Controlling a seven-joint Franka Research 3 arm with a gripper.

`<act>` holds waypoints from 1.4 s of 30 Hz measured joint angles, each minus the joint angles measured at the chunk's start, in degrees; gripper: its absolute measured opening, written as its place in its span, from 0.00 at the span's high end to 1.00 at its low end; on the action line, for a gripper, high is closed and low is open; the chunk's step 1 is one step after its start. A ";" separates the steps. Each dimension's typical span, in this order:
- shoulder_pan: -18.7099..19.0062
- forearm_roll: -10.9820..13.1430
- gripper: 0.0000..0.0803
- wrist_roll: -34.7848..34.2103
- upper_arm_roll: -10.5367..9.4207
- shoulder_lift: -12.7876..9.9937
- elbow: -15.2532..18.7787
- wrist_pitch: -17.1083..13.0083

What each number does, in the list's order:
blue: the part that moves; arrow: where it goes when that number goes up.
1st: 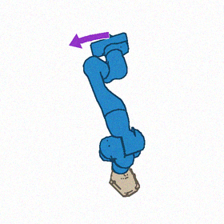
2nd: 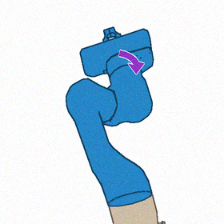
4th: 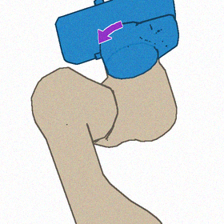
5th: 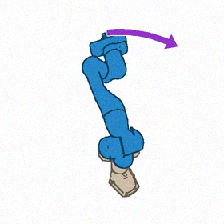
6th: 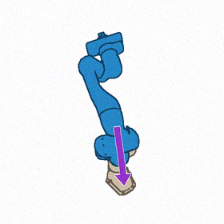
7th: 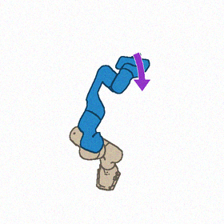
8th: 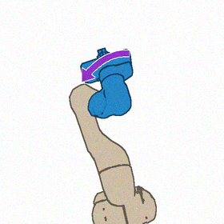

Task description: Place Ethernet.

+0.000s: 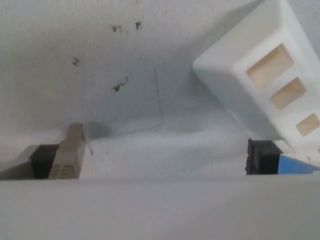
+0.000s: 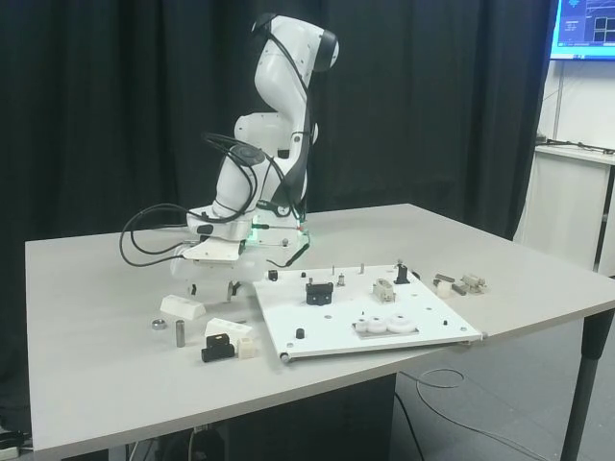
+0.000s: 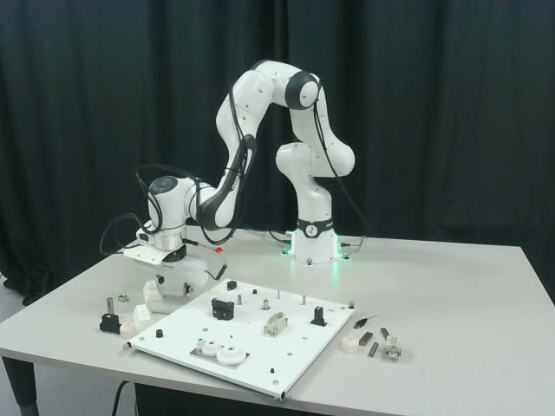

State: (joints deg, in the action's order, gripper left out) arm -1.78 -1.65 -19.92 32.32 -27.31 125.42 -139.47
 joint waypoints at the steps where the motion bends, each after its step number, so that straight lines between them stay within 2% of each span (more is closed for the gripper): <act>1: 0.00 0.02 0.00 0.00 -0.02 -0.11 0.06 -0.08; 17: -0.55 0.13 0.00 0.00 -0.69 -1.68 0.53 -1.84; 25: -0.71 -0.04 0.00 0.00 -0.69 -1.38 -0.06 -1.62; 28: -0.67 -0.32 0.00 0.00 -0.69 -0.70 -0.76 -0.28; 34: -0.58 -1.24 0.00 0.00 -0.69 1.14 -2.69 4.26; 42: -0.51 -1.37 0.00 0.00 -0.69 2.76 -4.80 8.96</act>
